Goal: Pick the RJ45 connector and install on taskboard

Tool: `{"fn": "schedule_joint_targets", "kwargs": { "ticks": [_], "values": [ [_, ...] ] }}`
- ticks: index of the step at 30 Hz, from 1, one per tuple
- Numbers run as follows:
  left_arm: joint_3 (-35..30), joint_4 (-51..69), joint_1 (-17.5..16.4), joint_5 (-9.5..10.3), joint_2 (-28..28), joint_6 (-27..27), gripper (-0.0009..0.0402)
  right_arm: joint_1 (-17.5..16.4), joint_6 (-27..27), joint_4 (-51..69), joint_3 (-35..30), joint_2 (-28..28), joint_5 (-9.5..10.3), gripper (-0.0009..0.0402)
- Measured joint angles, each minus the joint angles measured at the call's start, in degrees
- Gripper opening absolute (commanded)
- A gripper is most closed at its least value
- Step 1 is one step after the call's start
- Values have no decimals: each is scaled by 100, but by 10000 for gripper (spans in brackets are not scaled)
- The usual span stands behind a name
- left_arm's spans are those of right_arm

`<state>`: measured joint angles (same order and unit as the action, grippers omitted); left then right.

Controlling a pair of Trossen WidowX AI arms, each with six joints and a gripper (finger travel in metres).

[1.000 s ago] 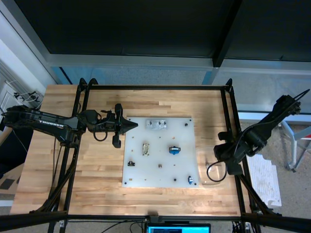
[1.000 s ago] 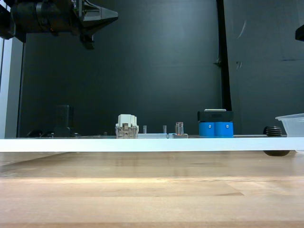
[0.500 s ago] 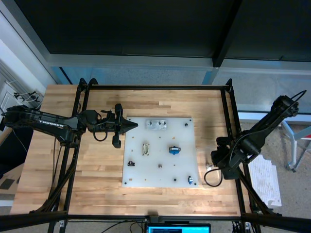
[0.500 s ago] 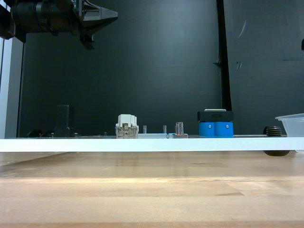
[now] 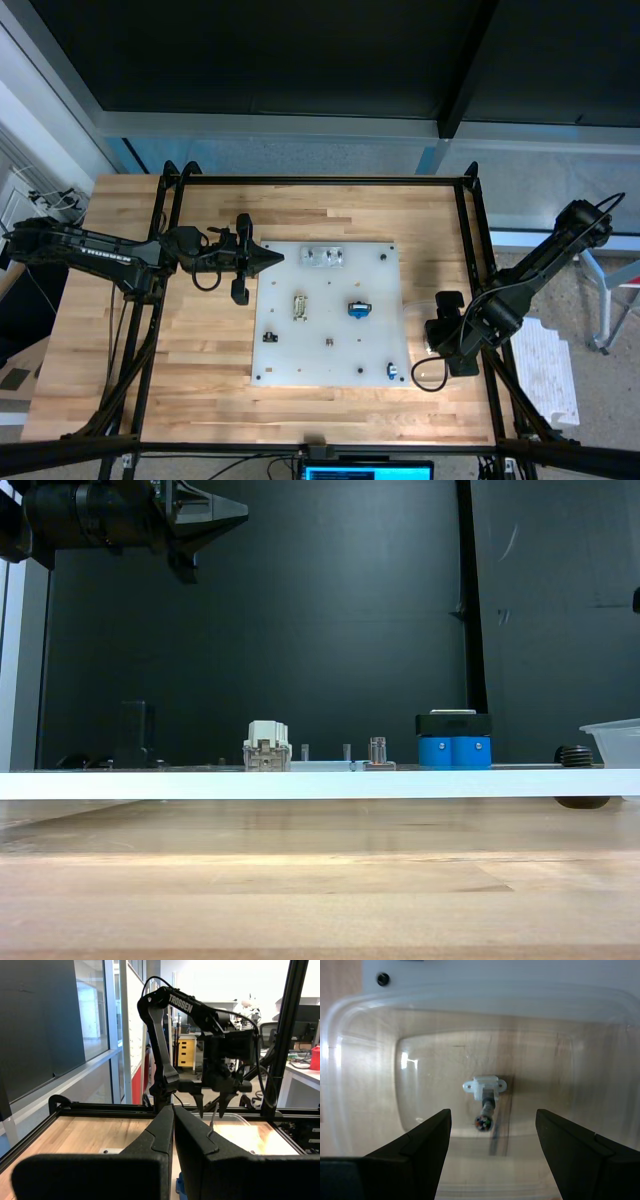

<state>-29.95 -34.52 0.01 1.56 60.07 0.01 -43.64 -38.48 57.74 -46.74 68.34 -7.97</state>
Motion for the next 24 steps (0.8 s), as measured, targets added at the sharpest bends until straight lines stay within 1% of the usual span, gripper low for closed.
{"fn": "schedule_joint_targets", "kwargs": {
  "ticks": [11,15,24],
  "values": [
    [0,0,0,0,2,0,0,0,44,-614,422,46,-37,233],
    [2,0,0,-2,2,0,0,0,48,-619,435,52,-149,217],
    [2,2,0,-2,2,0,0,-2,153,-713,483,155,-149,180]
  ]
}}
